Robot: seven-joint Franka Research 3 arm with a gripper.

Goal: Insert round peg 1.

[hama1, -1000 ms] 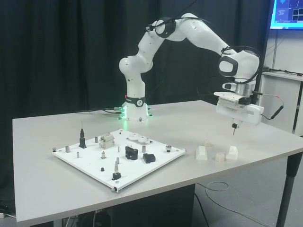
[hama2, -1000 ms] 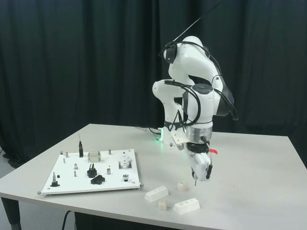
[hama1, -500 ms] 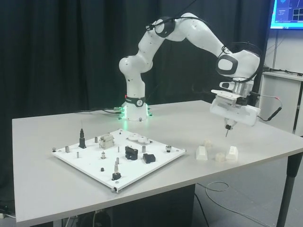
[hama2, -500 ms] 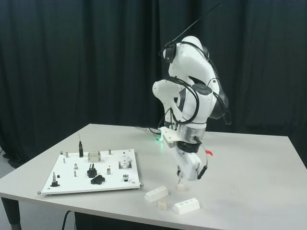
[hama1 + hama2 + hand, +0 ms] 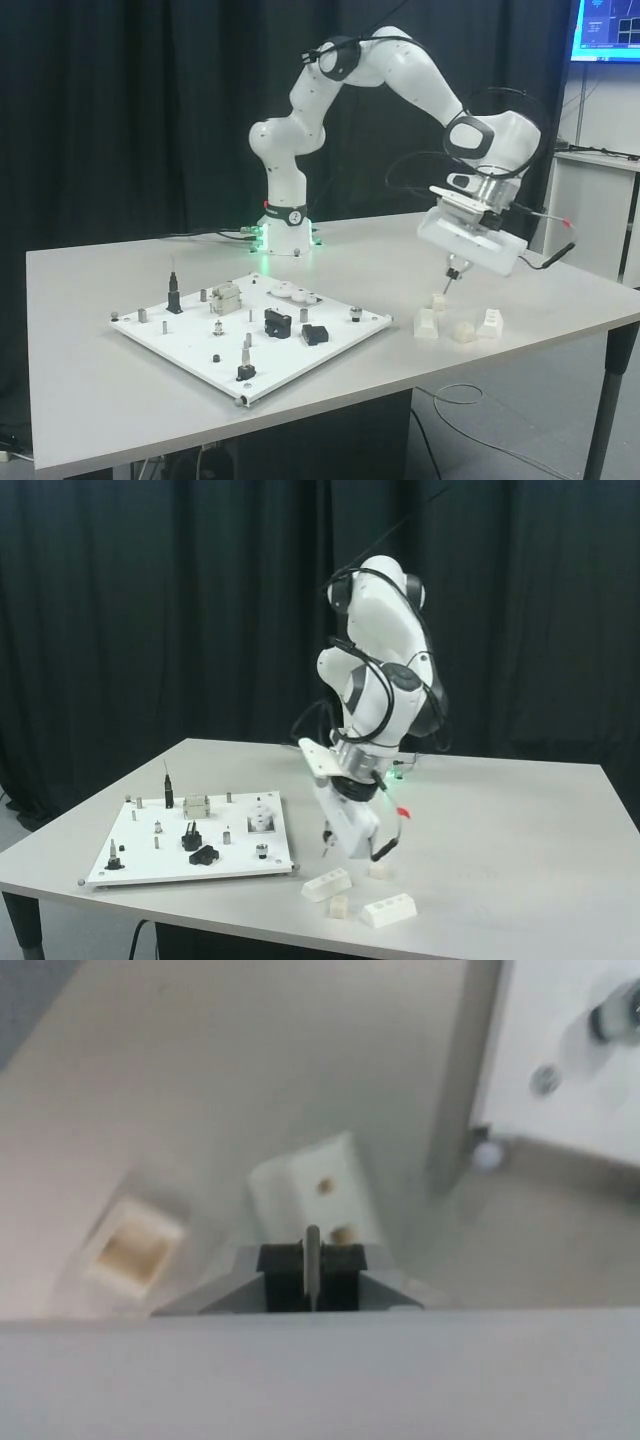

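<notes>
My gripper (image 5: 453, 270) hangs tilted above the white blocks near the table's front right, a short way off the white board (image 5: 340, 335). It is shut on a thin grey peg (image 5: 312, 1245), which pokes out between the black pads (image 5: 283, 1272). In the wrist view, a white block with two holes (image 5: 315, 1192) lies right under the peg tip. From the second room view, the gripper (image 5: 327, 836) is just beyond the corner of the board (image 5: 150, 868) and above a long white block (image 5: 326, 884).
The board carries several small black and grey fixtures, such as a black piece (image 5: 277, 322) and white round parts (image 5: 290, 292). Loose white blocks (image 5: 463, 332) (image 5: 490, 322) lie near the table's front edge. A hollow square block (image 5: 128, 1247) is beside the holed one. Green light glows at the arm's base (image 5: 262, 232).
The arm has swung from the table's right side toward the board. The wrist has tilted, and the gripper has come lower over the white blocks with the peg still in it.
</notes>
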